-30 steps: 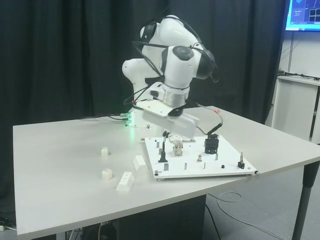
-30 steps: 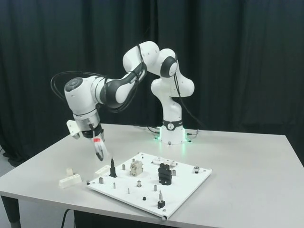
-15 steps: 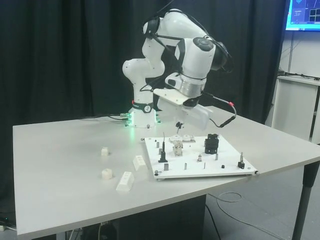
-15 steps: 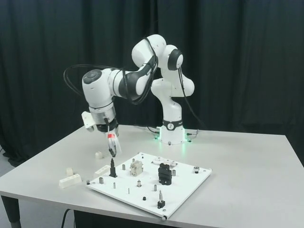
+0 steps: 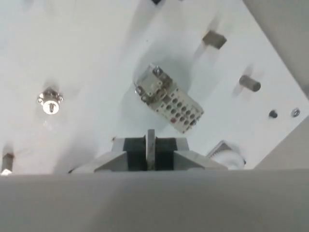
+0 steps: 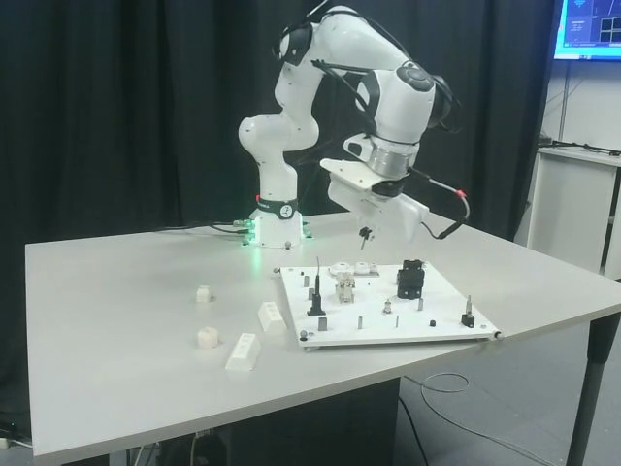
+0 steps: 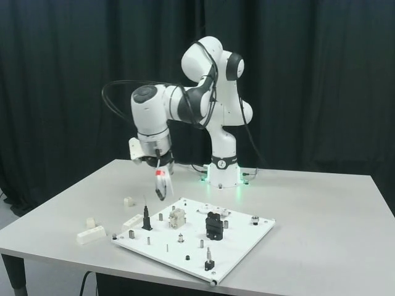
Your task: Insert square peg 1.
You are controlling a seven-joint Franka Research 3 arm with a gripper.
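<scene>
Your gripper hangs above the white board near its rear edge, fingers clamped on a thin peg. A multi-pin connector sits on the board directly below.

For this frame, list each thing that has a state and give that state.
Gripper: shut on a thin peg, raised above the board.
Peg: held upright between the fingers.
White board: flat on the grey table.
Multi-pin connector: fixed on the board, uncovered.
Small white blocks: loose on the table beside the board.
</scene>
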